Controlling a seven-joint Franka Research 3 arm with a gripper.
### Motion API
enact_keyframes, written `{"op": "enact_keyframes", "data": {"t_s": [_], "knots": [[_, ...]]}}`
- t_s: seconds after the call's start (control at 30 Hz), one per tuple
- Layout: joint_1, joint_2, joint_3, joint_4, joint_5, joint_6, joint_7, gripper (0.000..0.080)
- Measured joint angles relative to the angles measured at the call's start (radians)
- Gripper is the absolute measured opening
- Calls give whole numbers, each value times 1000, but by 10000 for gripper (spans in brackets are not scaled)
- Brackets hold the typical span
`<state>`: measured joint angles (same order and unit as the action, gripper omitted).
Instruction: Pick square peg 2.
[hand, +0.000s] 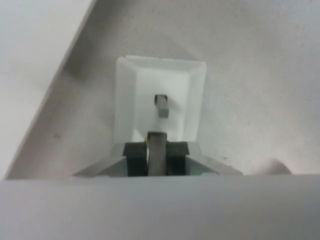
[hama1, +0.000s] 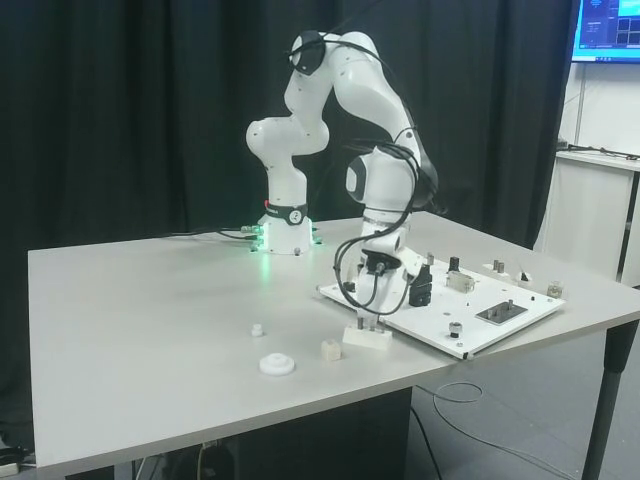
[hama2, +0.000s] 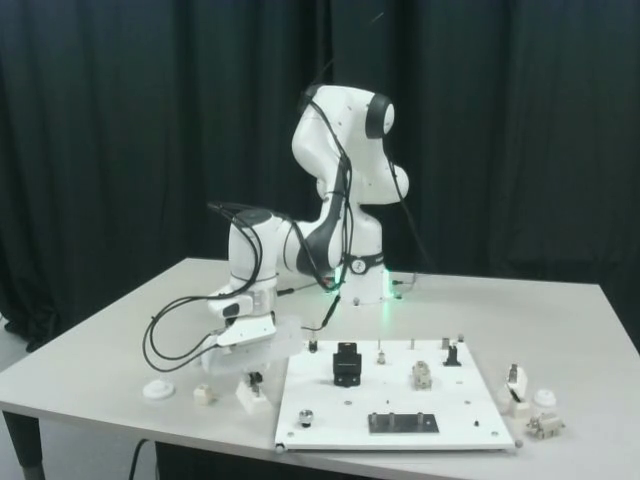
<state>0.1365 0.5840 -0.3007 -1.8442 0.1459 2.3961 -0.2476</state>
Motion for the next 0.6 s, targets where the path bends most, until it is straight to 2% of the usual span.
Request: {"op": "enact_keyframes", "data": {"t_s": [0.33, 0.6], "knots": [[0, -49, -1, 2, 0, -34, 0, 76], [0, -66, -4, 2, 0, -47, 0, 75]]}}
